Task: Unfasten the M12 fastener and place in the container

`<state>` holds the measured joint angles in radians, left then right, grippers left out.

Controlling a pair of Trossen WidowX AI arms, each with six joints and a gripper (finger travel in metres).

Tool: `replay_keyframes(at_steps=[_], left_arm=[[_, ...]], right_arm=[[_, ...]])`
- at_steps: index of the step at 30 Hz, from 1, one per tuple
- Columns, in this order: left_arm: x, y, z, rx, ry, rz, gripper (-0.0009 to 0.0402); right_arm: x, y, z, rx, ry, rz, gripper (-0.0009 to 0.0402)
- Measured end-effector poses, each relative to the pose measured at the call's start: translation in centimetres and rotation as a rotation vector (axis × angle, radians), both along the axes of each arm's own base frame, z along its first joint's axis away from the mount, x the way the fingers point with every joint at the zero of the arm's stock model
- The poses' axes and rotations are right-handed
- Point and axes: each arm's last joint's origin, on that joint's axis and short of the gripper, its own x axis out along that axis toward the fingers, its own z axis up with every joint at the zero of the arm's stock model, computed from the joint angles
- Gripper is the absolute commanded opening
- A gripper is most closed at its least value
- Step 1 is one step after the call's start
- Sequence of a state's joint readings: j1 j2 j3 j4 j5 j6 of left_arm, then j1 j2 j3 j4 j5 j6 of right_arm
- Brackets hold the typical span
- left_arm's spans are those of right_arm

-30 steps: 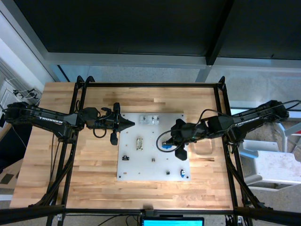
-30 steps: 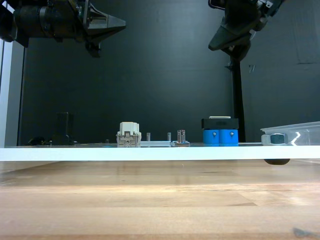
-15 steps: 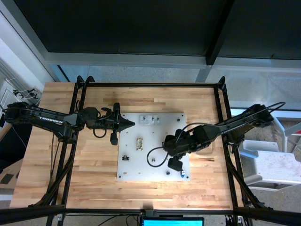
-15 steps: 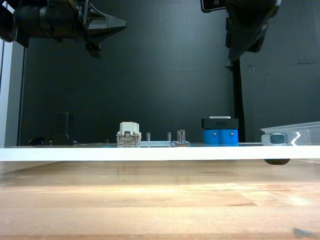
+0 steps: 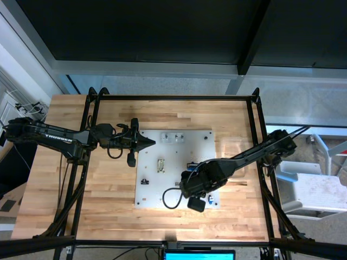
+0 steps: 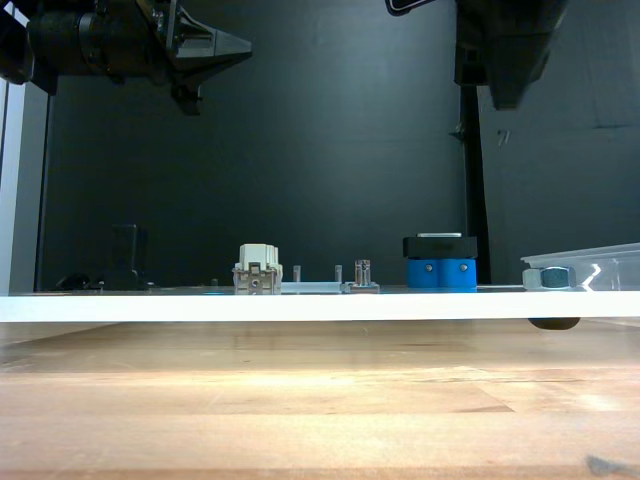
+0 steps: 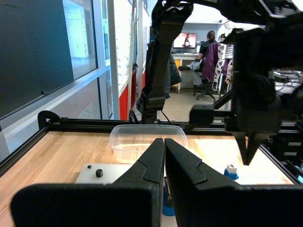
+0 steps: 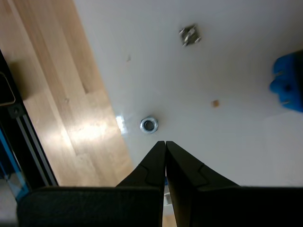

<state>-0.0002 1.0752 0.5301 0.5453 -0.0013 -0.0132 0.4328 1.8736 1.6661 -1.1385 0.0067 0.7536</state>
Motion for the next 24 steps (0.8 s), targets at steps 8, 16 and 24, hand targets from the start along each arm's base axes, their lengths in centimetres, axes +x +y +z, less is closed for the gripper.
replay_keyframes(at_steps=[8,16,24], left_arm=[[0.0,0.0,0.0,0.000,0.000,0.000,0.0000],[0.0,0.0,0.0,0.000,0.000,0.000,0.0000],[0.0,0.0,0.0,0.000,0.000,0.000,0.0000]], right_arm=[[0.5,1.1,-1.4,-0.023,0.054,0.012,0.0081],[0.9,1.6,-2.6,-0.036,0.083,0.005,0.0174],[1.4,2.1,-4.0,-0.067,0.092,0.007,0.0250]])
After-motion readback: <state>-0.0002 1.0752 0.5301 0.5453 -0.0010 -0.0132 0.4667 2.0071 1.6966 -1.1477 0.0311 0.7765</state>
